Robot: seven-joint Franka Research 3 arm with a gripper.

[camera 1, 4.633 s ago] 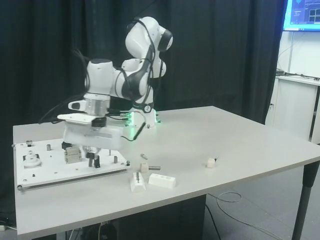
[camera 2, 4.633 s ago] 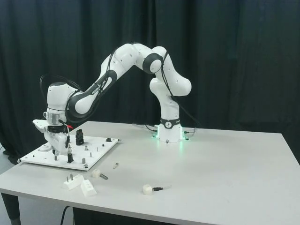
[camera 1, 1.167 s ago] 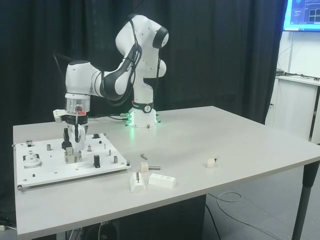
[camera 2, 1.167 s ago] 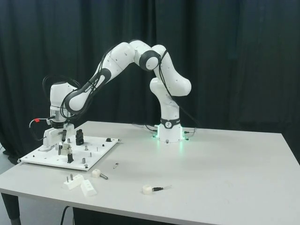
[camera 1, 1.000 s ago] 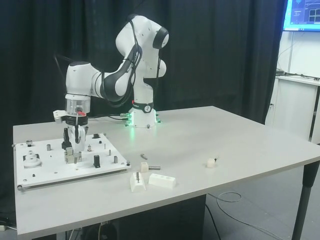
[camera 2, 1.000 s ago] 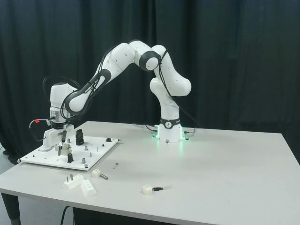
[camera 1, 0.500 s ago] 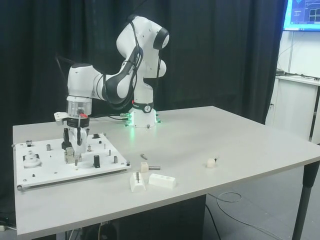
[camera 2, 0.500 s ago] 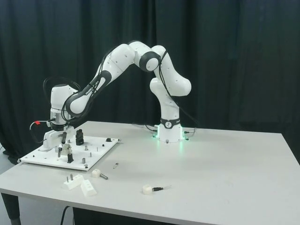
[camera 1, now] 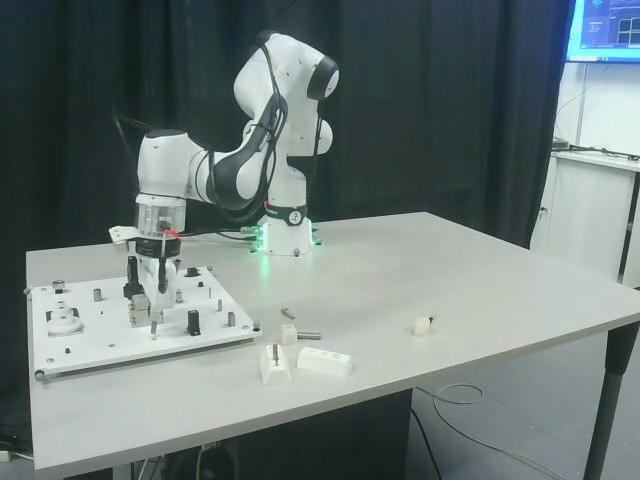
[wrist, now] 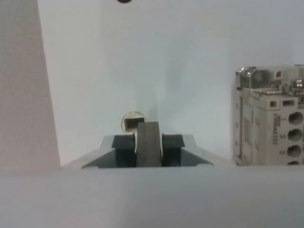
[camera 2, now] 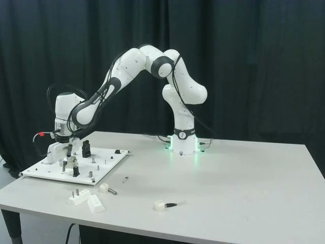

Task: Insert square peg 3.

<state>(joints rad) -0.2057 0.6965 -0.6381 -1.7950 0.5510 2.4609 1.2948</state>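
I've brought the gripper [wrist: 148, 142] down and over since half a second ago; it now pinches the peg [wrist: 148, 147] just short of the square hole [wrist: 133, 121] on the board [camera 1: 110, 335], at its 11 o'clock in the wrist view. So insertion is next, I judge. I count one peg, one hole, one grey connector [wrist: 270, 116] beside.

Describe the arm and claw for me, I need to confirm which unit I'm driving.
White seven-joint arm with black joint bands and black cables along its links; green light glows at its base. The claw has two dark grey fingers.
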